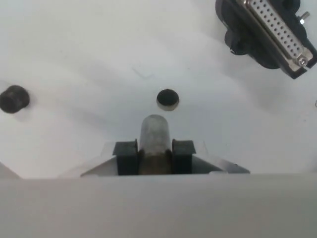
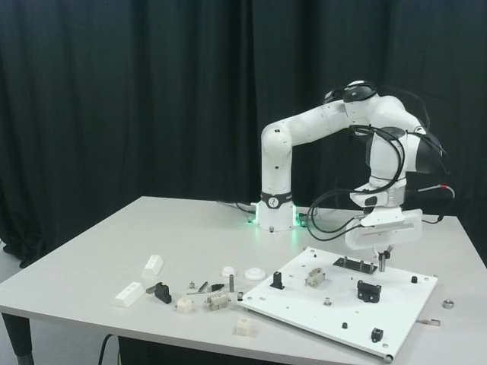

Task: Place round peg 4.

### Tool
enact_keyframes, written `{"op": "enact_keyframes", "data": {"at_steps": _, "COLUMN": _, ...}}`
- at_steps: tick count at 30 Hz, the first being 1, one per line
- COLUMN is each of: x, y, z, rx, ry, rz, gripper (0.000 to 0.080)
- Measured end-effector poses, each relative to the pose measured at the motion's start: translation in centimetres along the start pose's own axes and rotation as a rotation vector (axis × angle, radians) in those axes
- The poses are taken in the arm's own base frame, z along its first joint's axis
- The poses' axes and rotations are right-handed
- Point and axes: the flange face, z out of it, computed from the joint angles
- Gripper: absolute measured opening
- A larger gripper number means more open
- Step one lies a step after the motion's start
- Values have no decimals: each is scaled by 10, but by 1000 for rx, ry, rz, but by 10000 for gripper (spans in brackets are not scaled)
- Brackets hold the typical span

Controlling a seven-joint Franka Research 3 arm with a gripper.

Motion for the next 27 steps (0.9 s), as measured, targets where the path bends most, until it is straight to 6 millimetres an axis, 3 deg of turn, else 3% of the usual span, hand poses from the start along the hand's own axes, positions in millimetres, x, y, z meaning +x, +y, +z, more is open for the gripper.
{"op": "enact_keyframes", "data": {"at_steps": 27, "x": -1, "y": -1, "z": -4, "rx": -9, "ry": 2, "rz": -7, "gripper": 143}}
